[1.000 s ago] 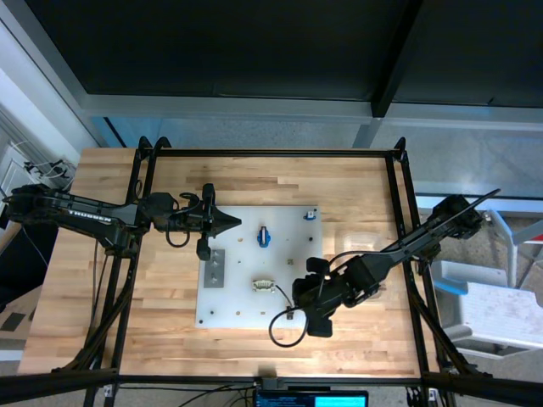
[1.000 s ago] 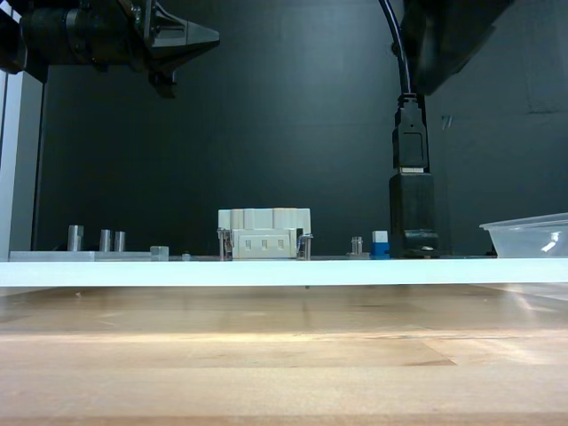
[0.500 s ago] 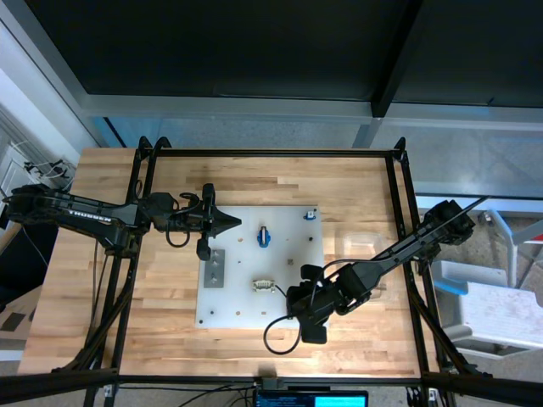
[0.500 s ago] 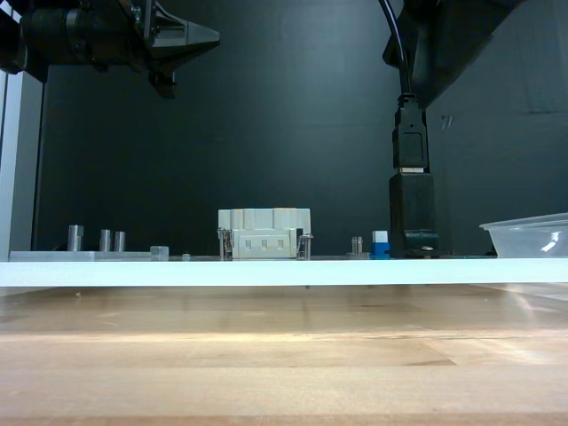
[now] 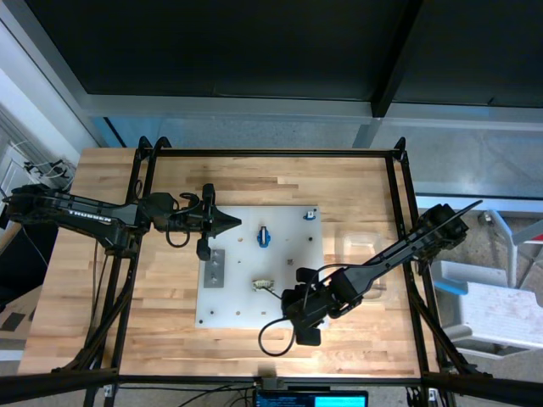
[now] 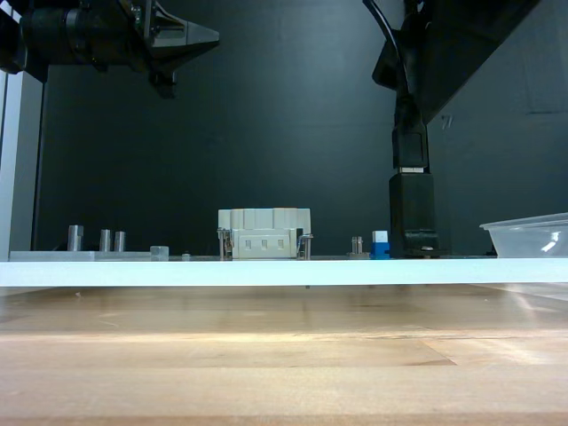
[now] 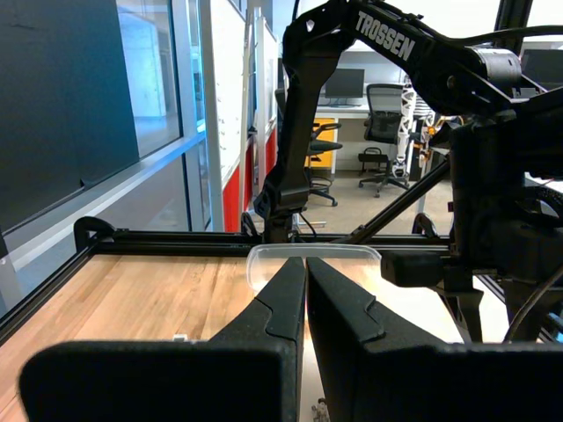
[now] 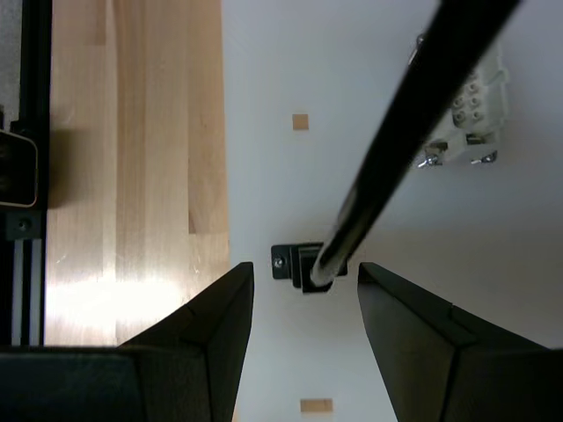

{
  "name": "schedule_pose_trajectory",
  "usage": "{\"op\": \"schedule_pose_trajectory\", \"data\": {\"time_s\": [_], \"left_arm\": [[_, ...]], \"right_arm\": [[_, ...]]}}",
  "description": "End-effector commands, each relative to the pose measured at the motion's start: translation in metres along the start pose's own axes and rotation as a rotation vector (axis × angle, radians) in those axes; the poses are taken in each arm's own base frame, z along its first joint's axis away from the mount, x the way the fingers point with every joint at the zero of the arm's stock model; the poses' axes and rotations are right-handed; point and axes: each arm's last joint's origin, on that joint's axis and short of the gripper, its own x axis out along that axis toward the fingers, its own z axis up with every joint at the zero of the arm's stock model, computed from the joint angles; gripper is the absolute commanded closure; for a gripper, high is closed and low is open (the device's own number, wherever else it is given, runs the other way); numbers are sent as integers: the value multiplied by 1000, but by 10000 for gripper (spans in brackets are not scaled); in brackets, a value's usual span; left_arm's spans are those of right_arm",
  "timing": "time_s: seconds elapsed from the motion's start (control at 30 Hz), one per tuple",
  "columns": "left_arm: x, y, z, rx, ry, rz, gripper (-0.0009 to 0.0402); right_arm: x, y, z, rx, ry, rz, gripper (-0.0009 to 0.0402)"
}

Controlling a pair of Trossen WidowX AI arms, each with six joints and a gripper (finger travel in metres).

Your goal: Remove the USB connector from the USB hub and place in the container

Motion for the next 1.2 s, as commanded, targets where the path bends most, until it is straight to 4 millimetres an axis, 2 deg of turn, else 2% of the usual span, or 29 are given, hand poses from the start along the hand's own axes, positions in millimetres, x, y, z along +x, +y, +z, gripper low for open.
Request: {"op": "schedule_pose_trajectory", "data": {"time_s": [0.03,0.27,0.53,0.6,1.2], "left_arm": [[0,0,0,0,0,0,392],[0,0,0,0,0,0,392],[0,0,0,0,0,0,392],[0,0,0,0,0,0,392],[0,0,0,0,0,0,392]], "right_arm": [[3,0,1,2,-3,-1,246],[3,-1,1,4,-4,-3,304],[3,-2,1,3,0,-4,397],[4,-2,1,4,3,-6,388],[7,-2,1,-12,17,3,394]]}}
